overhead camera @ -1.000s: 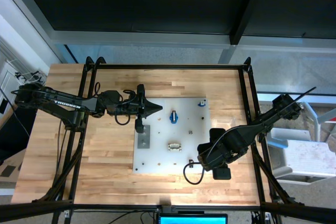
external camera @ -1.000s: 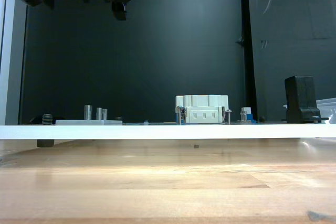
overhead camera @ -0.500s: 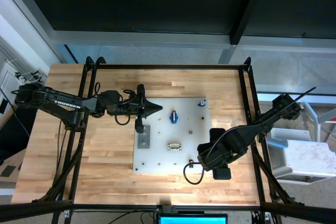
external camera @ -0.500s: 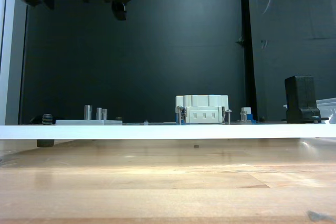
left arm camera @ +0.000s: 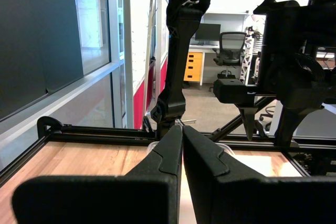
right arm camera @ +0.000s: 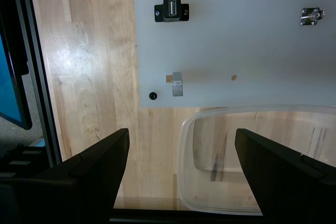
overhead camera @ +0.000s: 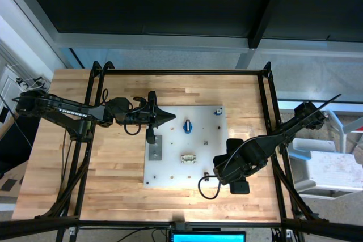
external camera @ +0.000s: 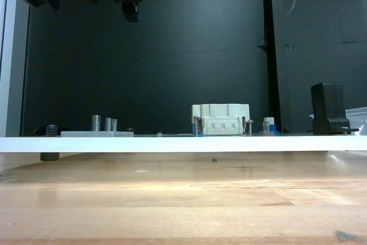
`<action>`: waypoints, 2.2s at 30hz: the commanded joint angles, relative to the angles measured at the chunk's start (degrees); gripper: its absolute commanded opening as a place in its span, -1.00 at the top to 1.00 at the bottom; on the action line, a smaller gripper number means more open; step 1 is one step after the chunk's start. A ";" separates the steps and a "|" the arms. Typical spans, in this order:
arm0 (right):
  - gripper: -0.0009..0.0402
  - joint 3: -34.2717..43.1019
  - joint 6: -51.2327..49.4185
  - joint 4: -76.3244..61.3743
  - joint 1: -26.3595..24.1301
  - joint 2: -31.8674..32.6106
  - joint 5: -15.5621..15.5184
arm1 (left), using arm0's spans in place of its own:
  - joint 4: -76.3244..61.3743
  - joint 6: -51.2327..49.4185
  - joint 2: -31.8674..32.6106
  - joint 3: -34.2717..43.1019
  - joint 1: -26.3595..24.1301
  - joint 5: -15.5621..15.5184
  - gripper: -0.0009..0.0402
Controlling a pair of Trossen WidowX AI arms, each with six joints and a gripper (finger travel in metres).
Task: Pick the 16mm bar and place in it's hole on the taskboard
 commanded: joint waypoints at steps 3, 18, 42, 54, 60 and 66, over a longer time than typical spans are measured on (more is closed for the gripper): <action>-0.42 -0.02 0.00 0.02 0.02 0.04 0.00 | 0.00 0.00 0.02 0.00 0.00 0.02 0.96; -0.42 -0.02 0.15 0.04 0.04 0.04 0.02 | 0.00 0.02 0.02 0.00 0.02 0.02 0.96; -0.42 -21.44 0.98 23.93 0.02 1.01 1.53 | 0.02 0.00 0.02 0.00 0.02 0.02 0.96; -0.17 -25.77 0.96 28.57 0.17 1.01 1.86 | 0.00 0.02 0.02 0.00 0.00 0.02 0.96; 0.08 -26.49 0.44 28.74 0.26 1.01 1.95 | 0.00 0.02 0.02 0.00 0.02 0.02 0.96; 0.39 -26.67 -0.39 28.83 0.31 1.01 1.88 | 0.00 0.00 0.02 0.00 0.02 0.02 0.96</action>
